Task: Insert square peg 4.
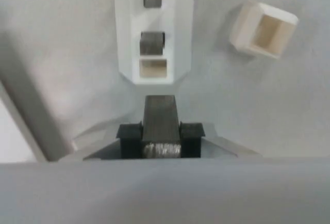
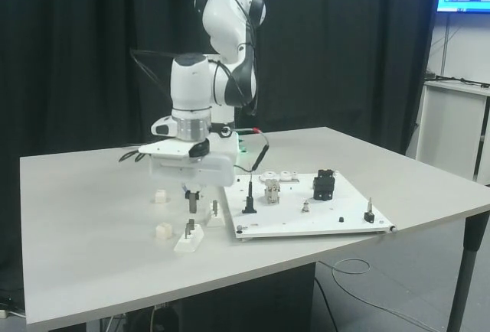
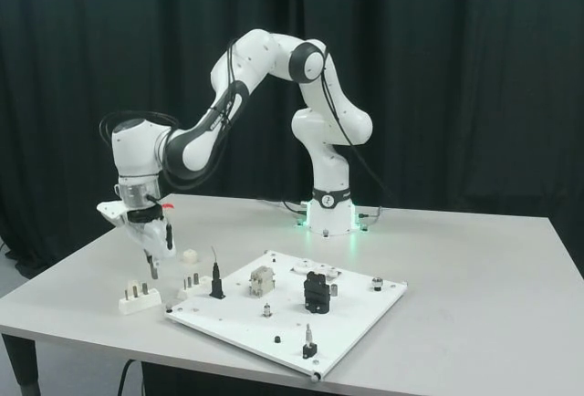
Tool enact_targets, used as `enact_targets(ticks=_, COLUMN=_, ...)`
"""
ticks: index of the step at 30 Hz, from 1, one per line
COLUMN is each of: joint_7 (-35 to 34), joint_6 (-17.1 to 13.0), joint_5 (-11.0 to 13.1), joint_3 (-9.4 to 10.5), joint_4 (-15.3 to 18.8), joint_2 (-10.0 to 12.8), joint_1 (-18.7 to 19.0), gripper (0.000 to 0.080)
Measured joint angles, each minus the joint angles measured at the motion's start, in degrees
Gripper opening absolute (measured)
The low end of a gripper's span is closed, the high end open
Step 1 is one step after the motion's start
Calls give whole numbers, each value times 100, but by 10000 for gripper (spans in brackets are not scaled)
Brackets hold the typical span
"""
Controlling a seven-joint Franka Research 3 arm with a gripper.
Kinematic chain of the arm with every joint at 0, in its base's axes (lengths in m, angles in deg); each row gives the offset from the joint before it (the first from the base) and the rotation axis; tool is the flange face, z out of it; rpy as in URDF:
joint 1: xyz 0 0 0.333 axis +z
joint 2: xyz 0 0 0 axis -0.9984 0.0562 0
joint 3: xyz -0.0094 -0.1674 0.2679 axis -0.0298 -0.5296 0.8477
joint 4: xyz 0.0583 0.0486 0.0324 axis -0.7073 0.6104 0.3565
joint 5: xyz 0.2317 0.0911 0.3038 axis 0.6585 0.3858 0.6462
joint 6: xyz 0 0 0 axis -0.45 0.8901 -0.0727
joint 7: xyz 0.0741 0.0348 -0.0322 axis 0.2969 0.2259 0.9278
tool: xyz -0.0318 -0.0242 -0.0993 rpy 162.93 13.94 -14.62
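In the wrist view my gripper (image 1: 160, 134) is shut on a grey square peg (image 1: 160, 111), held upright between the black fingers (image 1: 129, 133). Past the peg's tip lies a white peg holder (image 1: 175, 33) with two grey pegs standing in it and one empty square hole (image 1: 153, 67) at its near end. From the first room view the gripper (image 2: 191, 195) hangs just above this holder (image 2: 188, 241), with the peg (image 2: 191, 206) pointing down. The second room view shows the gripper (image 3: 151, 255) over the holder (image 3: 140, 301) at the table's left front.
A hollow white cube (image 1: 263, 30) lies beside the holder, also visible as the cube (image 2: 161, 230). A second small white block (image 2: 160, 196) and a second peg holder (image 2: 215, 214) are nearby. The white assembly board (image 2: 306, 217) with several fixtures lies to the right.
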Motion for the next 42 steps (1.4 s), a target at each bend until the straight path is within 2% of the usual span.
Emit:
enact_targets(ticks=7, joint_7=0, joint_6=199, joint_5=0, joint_3=-162, joint_4=1, joint_2=-154, joint_1=120, gripper=150)
enact_targets(ticks=20, joint_7=0, joint_6=220, joint_5=0, joint_3=-360, joint_4=1, joint_2=-196, joint_1=297, gripper=150)
enact_targets(ticks=42, joint_7=-64, joint_6=134, joint_5=88, joint_3=-359, joint_4=27, joint_2=-193, joint_1=333, gripper=150)
